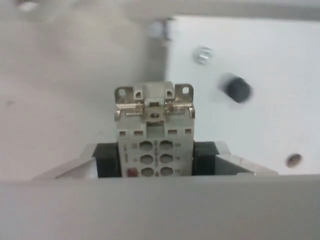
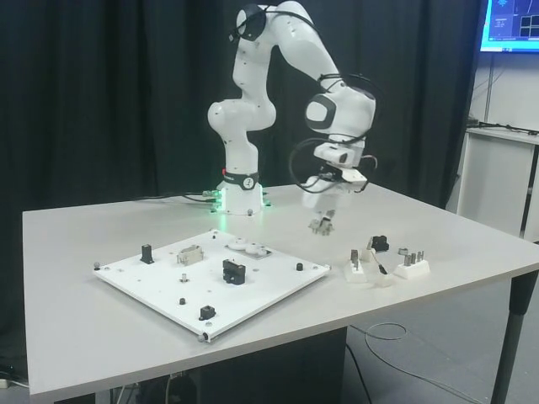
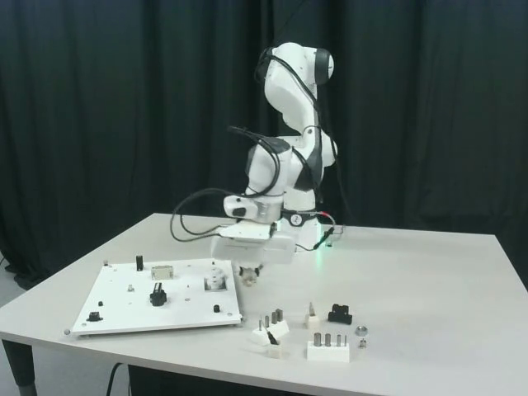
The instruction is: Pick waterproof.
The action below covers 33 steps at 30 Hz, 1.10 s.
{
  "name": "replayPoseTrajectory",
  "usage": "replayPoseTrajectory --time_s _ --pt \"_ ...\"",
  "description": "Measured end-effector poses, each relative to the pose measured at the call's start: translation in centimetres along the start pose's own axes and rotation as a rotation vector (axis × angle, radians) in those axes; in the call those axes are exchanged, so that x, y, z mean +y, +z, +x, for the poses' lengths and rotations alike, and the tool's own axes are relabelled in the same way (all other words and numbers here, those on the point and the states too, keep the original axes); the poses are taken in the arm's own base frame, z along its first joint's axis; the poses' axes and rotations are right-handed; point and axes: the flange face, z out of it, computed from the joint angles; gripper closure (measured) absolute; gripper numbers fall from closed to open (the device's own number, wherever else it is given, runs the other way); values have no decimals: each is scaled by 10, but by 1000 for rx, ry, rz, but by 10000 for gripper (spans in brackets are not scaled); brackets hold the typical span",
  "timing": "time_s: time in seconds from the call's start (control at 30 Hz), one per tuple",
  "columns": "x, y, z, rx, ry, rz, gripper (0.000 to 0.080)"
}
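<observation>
The two room views take in the whole scene: the grey table [image 2: 101, 252], the white arm [image 2: 253, 101] bolted at its far side, and the white board [image 2: 253, 290] lying flat on the table with several small parts fixed to it. Beside the board, a few small white holders [image 3: 328, 351] and a black part [image 3: 339, 314] sit on the table, which only these views show. In both, the gripper [image 2: 321, 224] hangs above the table, just past the board's edge, with something small between its fingertips, too small there to make out.

The wrist view gives the detail the room views lack. The waterproof connector [image 1: 155, 132] sits between the two black finger pads [image 1: 106, 160], which press on its sides, so the gripper is closed on it and holds it clear of the surface. The connector is a white, blocky part with a metal clip and two mounting ears at one end, and two rows of round holes on its face. Beneath it lie the board's corner, a black knob [image 1: 237, 90] and a screw [image 1: 202, 55].
</observation>
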Motion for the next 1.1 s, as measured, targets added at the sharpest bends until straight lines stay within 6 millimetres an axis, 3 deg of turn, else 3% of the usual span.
replayPoseTrajectory --time_s 1.1 --pt "172 -16 54 49 383 -9 495"
